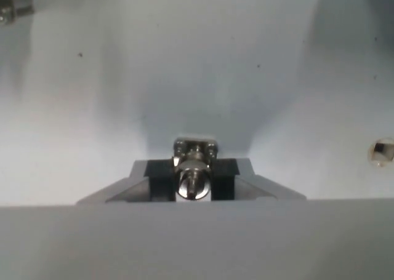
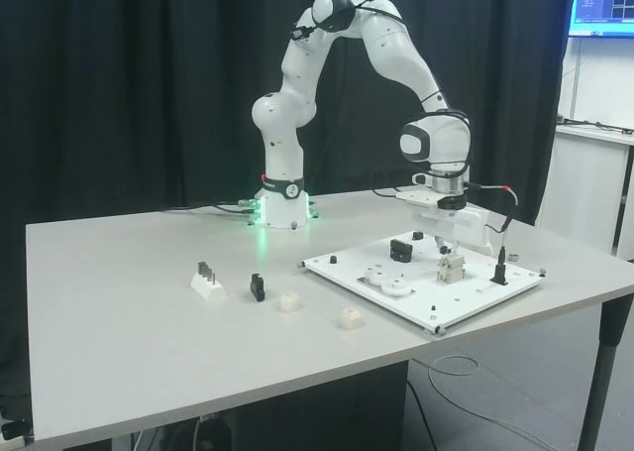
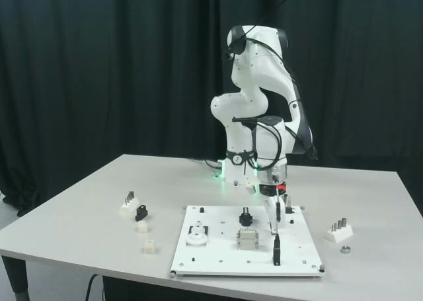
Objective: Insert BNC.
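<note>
While the end effector (image 1: 194, 180) grips the BNC connector (image 1: 194, 169) above the white board (image 2: 347, 270), insertion seems underway; next, I judge, a straight descent onto its socket.

- The white arm (image 3: 254, 109) rises from its base at the far side of the grey tabletop (image 3: 92, 202) and bends forward over a white board (image 3: 218, 258)
- The claw (image 3: 272, 216) hangs low above the board's right half; its finger state cannot be made out here
- On the board: a white round part (image 3: 197, 234) at the left, a black knob (image 3: 245, 217) near the middle, a small grey block (image 3: 247, 239) in front of that knob, and a black upright post (image 3: 277, 251) near the front edge
- Left of the board stand a white holder with pins (image 3: 127, 207), a small black piece (image 3: 141, 214) and two white cubes (image 3: 150, 247)
- Right of the board sit another white pin holder (image 3: 339, 230) and a small ring (image 3: 345, 249)
- A black curtain (image 3: 99, 69) fills the background
</note>
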Motion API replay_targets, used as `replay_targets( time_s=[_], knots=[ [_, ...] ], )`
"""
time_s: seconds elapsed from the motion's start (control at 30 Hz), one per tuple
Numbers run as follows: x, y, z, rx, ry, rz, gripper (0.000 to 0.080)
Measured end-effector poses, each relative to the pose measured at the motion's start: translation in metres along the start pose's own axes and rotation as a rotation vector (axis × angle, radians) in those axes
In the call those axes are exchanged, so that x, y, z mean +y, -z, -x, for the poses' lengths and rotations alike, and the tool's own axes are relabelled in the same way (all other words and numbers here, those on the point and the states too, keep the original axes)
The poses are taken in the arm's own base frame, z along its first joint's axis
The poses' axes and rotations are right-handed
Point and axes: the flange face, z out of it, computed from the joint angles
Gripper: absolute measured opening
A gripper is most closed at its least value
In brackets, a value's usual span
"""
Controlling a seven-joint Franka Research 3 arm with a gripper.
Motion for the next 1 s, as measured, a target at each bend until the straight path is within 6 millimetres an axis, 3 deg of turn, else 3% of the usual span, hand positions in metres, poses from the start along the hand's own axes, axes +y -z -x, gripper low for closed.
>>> replay_targets(
  time_s=[1.0],
  knots=[
    [-0.0060, -0.0003, 0.0051, 0.036, -0.111, 0.035, 0.0117]
  ],
)
